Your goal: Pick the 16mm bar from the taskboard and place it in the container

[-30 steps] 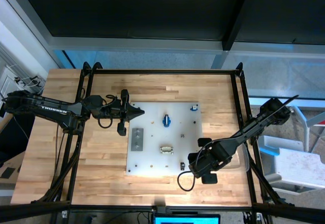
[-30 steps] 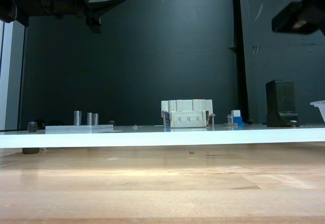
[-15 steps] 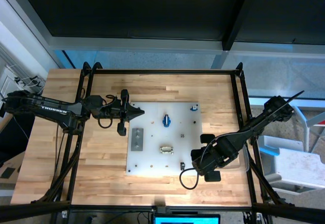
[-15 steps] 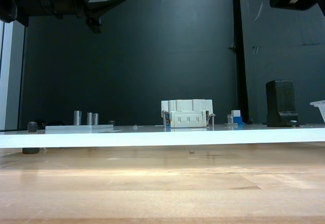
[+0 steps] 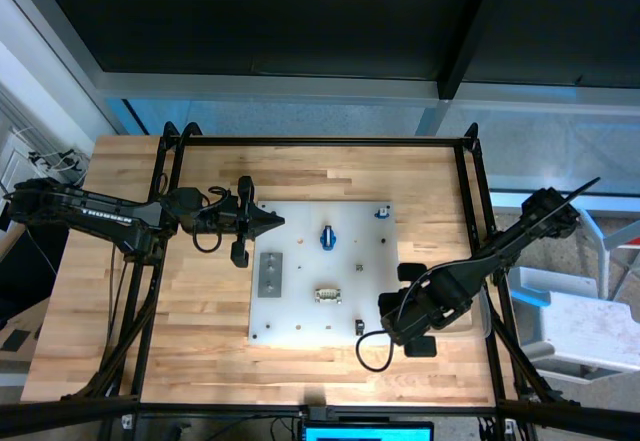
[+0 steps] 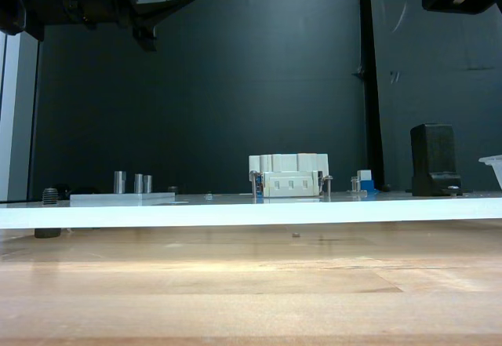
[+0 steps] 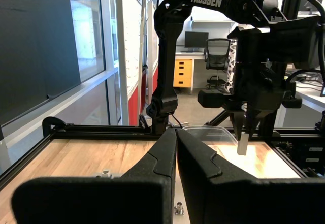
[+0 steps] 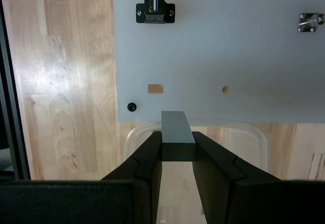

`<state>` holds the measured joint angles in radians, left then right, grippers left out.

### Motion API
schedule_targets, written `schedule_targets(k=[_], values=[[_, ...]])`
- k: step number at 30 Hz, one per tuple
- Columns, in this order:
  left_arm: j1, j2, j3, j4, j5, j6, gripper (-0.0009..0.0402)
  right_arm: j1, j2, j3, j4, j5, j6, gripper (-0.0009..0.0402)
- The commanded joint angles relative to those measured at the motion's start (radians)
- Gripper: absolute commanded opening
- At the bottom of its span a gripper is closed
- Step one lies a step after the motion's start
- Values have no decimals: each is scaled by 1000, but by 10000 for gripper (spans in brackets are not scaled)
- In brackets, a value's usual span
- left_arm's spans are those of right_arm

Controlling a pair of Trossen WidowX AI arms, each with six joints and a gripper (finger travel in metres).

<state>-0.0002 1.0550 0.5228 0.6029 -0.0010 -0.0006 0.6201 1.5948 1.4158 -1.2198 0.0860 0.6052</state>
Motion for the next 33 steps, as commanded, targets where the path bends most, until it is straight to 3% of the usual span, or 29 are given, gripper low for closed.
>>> schedule_targets(k=[1, 33], values=[[0, 0, 0, 0, 0, 0, 0, 6, -21, -27, 0, 0, 21, 13], [0, 0, 0, 0, 0, 0, 0, 134, -280, -359, 9, 0, 237, 13]])
